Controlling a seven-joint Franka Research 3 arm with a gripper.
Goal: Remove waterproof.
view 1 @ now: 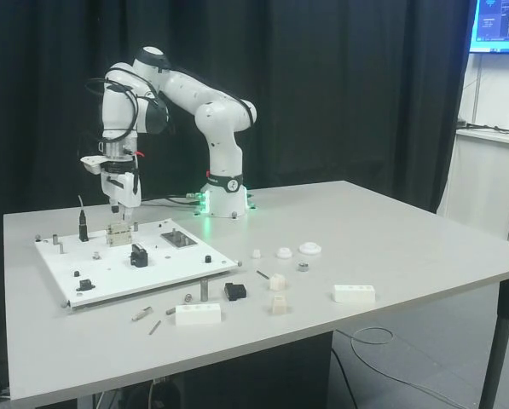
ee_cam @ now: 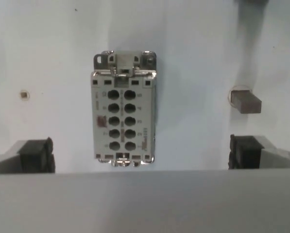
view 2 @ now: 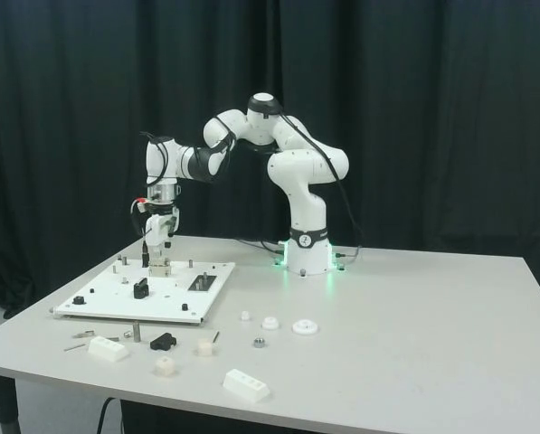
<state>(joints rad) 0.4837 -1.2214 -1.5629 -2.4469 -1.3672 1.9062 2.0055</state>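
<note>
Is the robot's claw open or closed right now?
Open. In the wrist view the two black fingertips stand wide apart, with the connector between them untouched.

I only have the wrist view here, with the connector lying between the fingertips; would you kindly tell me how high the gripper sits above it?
Observer: The gripper hangs just above the connector, apparently not touching it.
Operator: Thank you. What stands near it on the board?
Observer: A black block stands beside the connector on the white board.
Operator: Is anything loose off the board?
Observer: Several small white parts lie on the grey table, in front of the board.
</note>
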